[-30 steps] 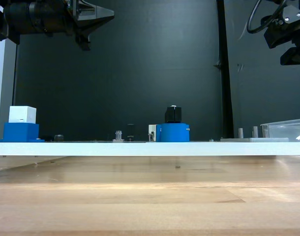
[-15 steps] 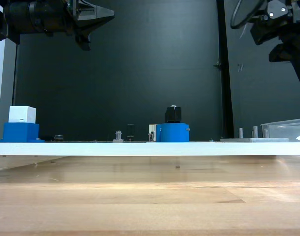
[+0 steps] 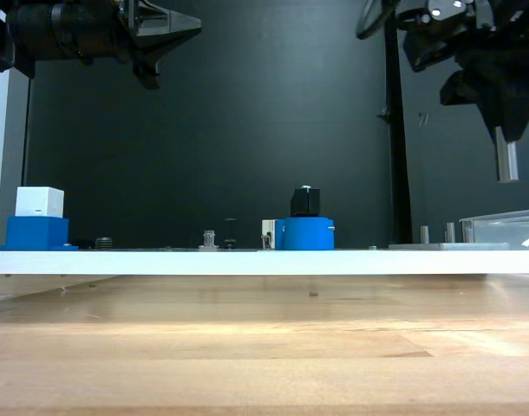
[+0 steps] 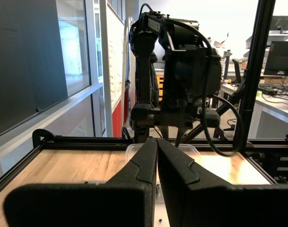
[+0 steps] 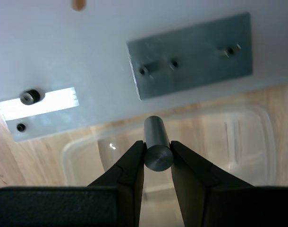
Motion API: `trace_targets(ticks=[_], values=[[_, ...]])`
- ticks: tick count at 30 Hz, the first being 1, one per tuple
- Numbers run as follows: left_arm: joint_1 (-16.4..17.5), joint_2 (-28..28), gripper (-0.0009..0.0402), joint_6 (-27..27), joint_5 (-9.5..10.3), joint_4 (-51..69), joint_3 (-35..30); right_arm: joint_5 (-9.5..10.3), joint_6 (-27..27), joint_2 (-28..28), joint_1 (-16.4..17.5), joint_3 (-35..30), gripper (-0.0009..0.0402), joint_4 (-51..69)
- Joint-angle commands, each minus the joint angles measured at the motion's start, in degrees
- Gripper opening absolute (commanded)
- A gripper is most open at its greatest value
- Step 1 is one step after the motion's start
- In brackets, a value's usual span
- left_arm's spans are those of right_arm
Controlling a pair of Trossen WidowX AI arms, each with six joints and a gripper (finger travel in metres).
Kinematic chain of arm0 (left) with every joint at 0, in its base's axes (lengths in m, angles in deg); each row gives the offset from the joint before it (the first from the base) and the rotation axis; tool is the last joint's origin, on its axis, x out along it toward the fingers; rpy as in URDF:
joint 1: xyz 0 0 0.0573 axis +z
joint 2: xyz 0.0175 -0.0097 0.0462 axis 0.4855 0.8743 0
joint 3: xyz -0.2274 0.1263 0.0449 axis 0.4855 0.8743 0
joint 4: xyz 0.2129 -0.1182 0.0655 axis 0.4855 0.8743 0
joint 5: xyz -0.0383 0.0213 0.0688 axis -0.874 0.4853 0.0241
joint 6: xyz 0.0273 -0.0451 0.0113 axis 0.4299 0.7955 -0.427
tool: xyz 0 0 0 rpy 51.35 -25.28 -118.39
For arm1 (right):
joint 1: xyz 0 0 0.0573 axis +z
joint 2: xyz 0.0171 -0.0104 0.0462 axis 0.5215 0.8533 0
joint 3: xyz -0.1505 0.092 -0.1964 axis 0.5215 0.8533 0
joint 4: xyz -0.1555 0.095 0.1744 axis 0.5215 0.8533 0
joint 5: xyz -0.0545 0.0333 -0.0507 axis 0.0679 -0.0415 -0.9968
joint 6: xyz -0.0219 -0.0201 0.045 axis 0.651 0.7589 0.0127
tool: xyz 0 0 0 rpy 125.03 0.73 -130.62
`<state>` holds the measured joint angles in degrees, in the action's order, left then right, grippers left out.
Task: Pick the 16mm cylinder and place it in the taskboard
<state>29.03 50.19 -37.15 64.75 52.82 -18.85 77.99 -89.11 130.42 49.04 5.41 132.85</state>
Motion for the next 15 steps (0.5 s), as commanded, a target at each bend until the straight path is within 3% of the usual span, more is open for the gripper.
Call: trace_targets(ticks=[1, 15], values=[[0.02, 0.02, 0.0000, -0.02, -0.02, -0.02, 0.00, -0.11, 0.42, 2.73, 0.20, -2.25, 0.0000, -0.59], [0.02, 0.02, 0.0000, -0.02, -0.02, -0.02, 0.00, 0.02, 0.61, 11.56, 0.72, -9.75, 0.0000, -2.82]])
